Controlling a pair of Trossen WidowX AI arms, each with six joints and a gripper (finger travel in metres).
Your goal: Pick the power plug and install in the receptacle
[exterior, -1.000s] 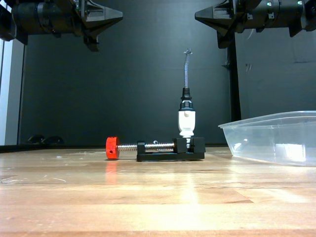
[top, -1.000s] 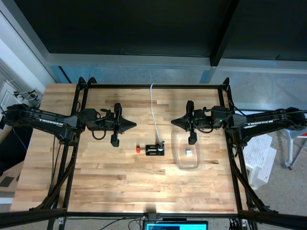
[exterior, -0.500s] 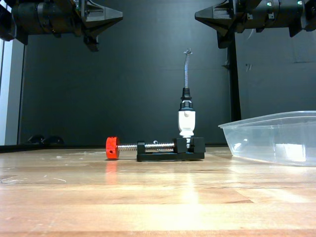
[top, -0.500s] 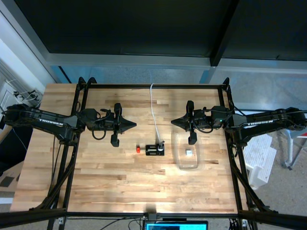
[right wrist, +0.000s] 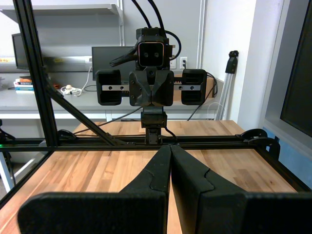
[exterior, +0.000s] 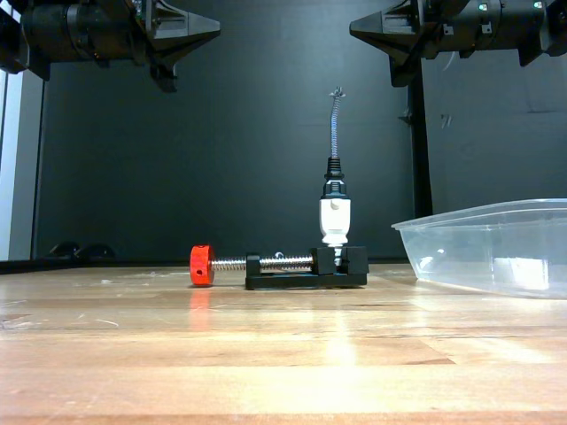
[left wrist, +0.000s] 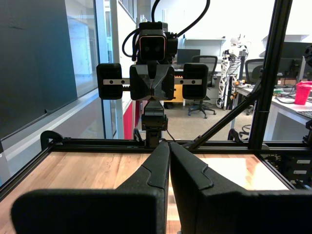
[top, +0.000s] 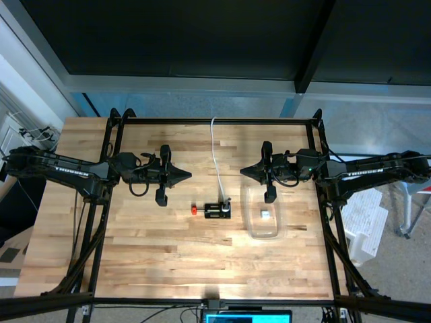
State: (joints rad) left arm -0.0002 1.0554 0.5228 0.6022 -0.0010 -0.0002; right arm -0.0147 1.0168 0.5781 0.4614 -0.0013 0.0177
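At the outset, with nothing picked. Pressed together and raised high over the desk (top: 135,249): left pincer (top: 185,175), right pincer (top: 246,170). Clamped upright at desk's middle: receptacle (exterior: 335,218). Power plug not made out. Next, presumably: locate it, spread one pincer, descend.

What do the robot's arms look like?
The left arm and right arm are black, with white TROSSEN lettering and looping black cables. The left pincer hangs over the table's left half, the right pincer over its right half; each tapers to a pointed wedge.
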